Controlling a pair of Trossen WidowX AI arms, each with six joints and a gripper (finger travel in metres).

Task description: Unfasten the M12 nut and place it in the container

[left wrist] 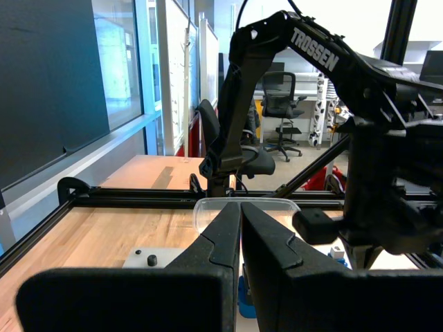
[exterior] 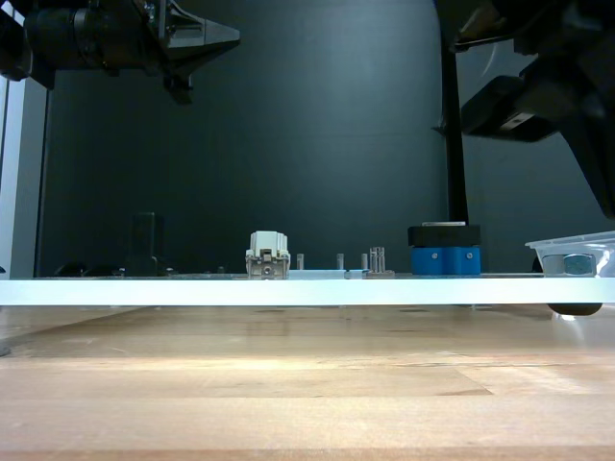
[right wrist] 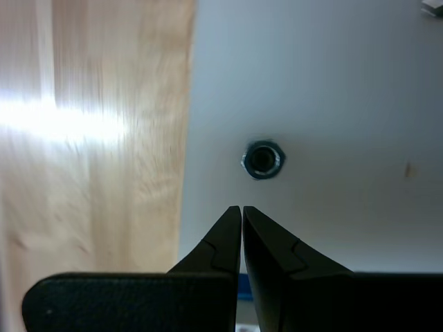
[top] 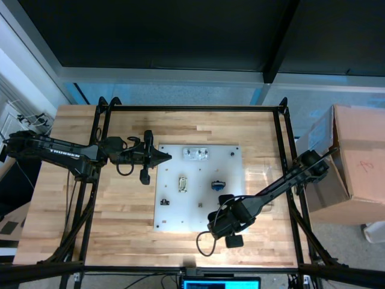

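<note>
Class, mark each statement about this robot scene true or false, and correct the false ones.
1. The right gripper holds the M12 nut. False: its fingers are shut on nothing, and the nut sits on the white board ahead of them.
2. The left gripper is shut and empty. True.
3. The nut lies in the clear container. False: it is on the board.
4. The left gripper hangs above the board's left edge. True.
</note>
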